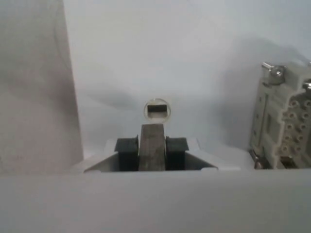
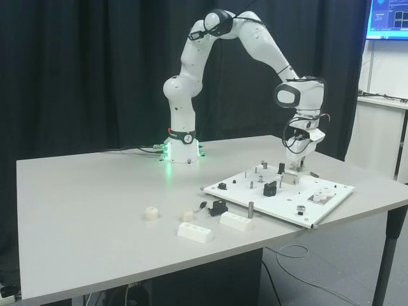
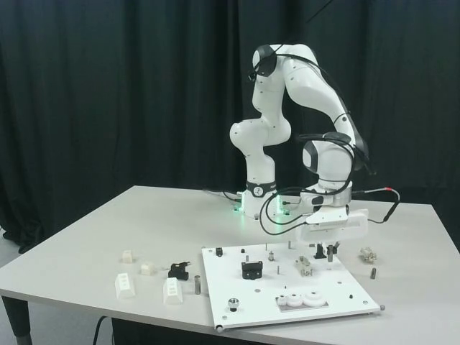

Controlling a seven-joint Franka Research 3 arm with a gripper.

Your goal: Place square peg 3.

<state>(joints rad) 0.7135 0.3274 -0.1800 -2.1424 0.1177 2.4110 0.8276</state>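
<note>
The board (image 2: 331,201) lies on the table (image 2: 83,204); the gripper (image 1: 152,145) hangs low over its far side, fingers clamped on the peg (image 1: 152,151). Just below the peg's tip is the hole (image 1: 157,109), with a multi-pin connector (image 1: 286,126) nearby. Any slight twist or offset could catch the peg on the rim and jam it.

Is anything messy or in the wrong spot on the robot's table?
Nothing looks broken or spilled. A few small white blocks and a black part lie loose on the grey table, off the white board. The gripper holds a peg above a hole in the board.
</note>
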